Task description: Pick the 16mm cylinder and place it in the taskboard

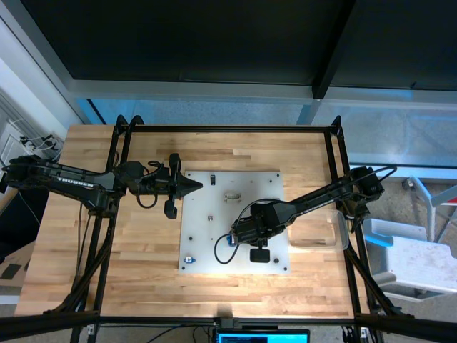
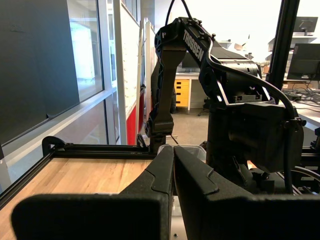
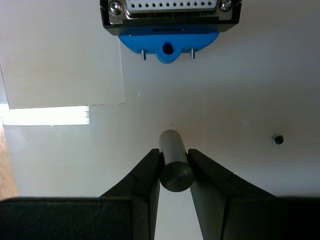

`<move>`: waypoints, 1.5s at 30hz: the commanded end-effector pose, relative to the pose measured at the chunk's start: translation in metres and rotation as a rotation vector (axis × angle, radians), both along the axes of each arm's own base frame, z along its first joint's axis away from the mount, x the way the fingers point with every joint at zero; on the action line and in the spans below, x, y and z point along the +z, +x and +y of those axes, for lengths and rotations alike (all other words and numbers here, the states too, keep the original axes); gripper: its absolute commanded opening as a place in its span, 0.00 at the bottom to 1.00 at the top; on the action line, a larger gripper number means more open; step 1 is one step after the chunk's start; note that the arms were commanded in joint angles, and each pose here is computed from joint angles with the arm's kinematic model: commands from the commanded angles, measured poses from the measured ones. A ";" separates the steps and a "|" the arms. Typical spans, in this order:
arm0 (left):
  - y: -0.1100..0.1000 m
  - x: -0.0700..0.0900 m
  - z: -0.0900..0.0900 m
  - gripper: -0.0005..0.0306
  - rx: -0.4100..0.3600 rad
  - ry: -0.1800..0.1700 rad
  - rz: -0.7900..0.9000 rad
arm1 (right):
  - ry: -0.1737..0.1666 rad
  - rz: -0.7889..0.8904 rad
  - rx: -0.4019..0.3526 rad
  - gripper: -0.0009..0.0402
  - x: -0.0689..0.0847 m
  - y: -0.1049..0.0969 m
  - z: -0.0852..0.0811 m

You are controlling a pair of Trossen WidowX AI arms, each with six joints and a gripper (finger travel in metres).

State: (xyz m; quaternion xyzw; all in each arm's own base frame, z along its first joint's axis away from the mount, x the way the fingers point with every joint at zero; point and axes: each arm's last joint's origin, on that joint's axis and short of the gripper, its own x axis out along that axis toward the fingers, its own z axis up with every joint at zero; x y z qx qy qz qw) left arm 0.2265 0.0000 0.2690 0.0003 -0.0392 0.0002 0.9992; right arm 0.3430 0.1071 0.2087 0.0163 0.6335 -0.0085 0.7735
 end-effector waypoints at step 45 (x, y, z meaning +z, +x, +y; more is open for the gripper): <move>0.000 0.000 0.000 0.02 0.000 0.000 0.000 | -0.003 0.014 0.009 0.04 -0.007 0.002 0.001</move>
